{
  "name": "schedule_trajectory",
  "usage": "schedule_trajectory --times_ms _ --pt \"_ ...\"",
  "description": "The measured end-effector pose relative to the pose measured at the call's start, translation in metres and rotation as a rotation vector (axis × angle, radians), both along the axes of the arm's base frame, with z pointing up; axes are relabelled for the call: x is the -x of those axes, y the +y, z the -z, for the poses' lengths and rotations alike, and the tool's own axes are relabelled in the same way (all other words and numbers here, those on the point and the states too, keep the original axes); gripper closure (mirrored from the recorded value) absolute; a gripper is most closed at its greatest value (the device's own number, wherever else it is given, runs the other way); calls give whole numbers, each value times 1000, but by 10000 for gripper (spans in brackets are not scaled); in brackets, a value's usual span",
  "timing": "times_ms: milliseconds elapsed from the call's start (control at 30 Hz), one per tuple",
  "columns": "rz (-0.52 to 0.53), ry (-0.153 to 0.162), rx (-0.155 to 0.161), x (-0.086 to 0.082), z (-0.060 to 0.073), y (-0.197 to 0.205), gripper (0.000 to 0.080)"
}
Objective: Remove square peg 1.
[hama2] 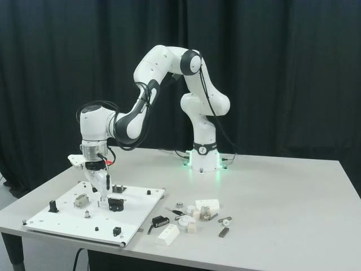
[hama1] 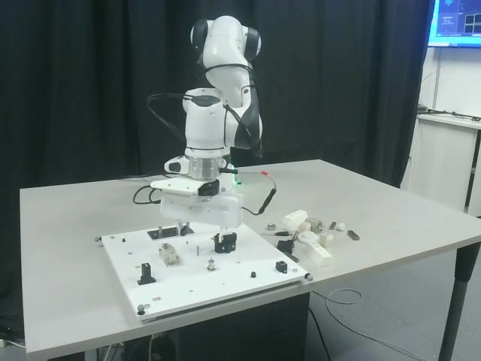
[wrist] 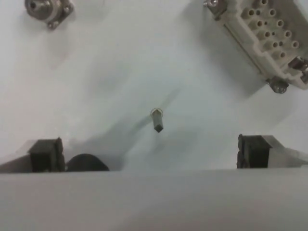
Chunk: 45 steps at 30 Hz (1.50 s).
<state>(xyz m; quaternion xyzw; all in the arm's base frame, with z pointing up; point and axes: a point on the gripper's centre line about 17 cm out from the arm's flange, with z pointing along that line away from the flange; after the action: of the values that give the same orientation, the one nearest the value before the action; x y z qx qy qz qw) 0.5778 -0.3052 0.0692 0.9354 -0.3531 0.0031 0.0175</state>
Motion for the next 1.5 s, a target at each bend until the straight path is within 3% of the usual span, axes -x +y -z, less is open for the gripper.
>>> schedule_trajectory --times_ms 833,1300,1333,1500 --pt "-33 -3 -7 -2 31 4 3" --pt "-89 -6 -4 -2 36 2 3" --pt "-90 -6 -4 -2 36 2 354" --pt "-116 -1 -3 1 37 -2 354"
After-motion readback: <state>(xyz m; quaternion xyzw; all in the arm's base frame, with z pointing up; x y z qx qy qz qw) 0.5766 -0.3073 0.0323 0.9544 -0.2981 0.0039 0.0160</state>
